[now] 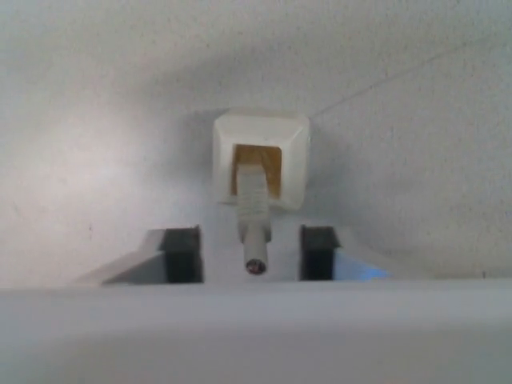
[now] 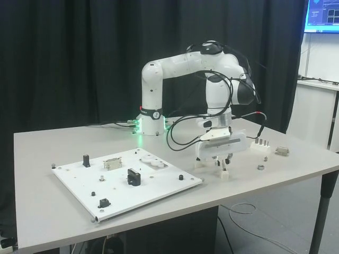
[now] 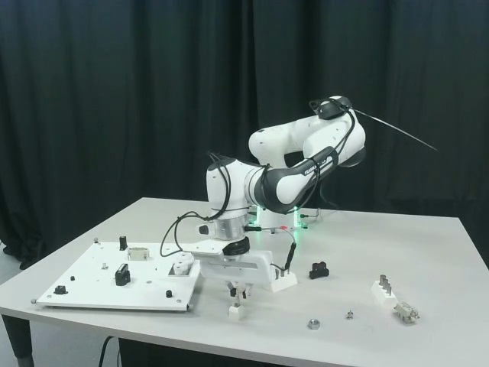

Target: Pick Ethernet.

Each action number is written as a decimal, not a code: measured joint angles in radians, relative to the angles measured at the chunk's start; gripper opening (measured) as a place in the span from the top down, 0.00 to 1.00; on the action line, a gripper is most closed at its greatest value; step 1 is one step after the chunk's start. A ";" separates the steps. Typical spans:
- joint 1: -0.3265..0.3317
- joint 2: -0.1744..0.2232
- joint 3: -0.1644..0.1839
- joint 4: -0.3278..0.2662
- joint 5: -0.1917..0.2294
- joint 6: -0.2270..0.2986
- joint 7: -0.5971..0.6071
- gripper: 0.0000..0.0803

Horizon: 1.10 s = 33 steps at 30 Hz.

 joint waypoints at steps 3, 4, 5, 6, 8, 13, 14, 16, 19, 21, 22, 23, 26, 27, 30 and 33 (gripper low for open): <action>0.002 0.000 0.000 -0.001 0.000 0.005 0.007 0.60; 0.002 0.000 0.000 -0.001 0.000 0.006 0.008 0.60; 0.003 0.000 0.000 -0.002 0.001 0.008 0.009 0.60; 0.004 0.000 0.000 -0.002 0.001 0.009 0.010 0.83; 0.004 0.000 0.000 -0.003 0.003 0.010 0.015 0.83; 0.005 0.000 0.000 -0.004 0.005 0.011 0.027 0.83; 0.005 0.000 0.000 -0.004 0.005 0.011 0.029 0.92; 0.006 -0.001 -0.002 -0.005 0.005 0.011 0.031 0.92; 0.007 -0.002 -0.006 -0.007 0.005 0.010 0.033 0.92; 0.010 -0.005 -0.011 -0.011 0.005 0.008 0.033 0.92; 0.012 -0.006 -0.016 -0.013 0.005 0.005 0.033 0.92; 0.014 -0.007 -0.022 -0.016 0.004 -0.001 0.033 0.92; 0.024 -0.007 -0.044 -0.024 0.004 -0.026 0.033 0.92; 0.027 -0.007 -0.053 -0.027 0.003 -0.034 0.033 0.92; 0.039 -0.007 -0.079 -0.036 0.001 -0.057 0.033 0.92; 0.050 -0.007 -0.102 -0.043 -0.006 -0.073 0.033 0.92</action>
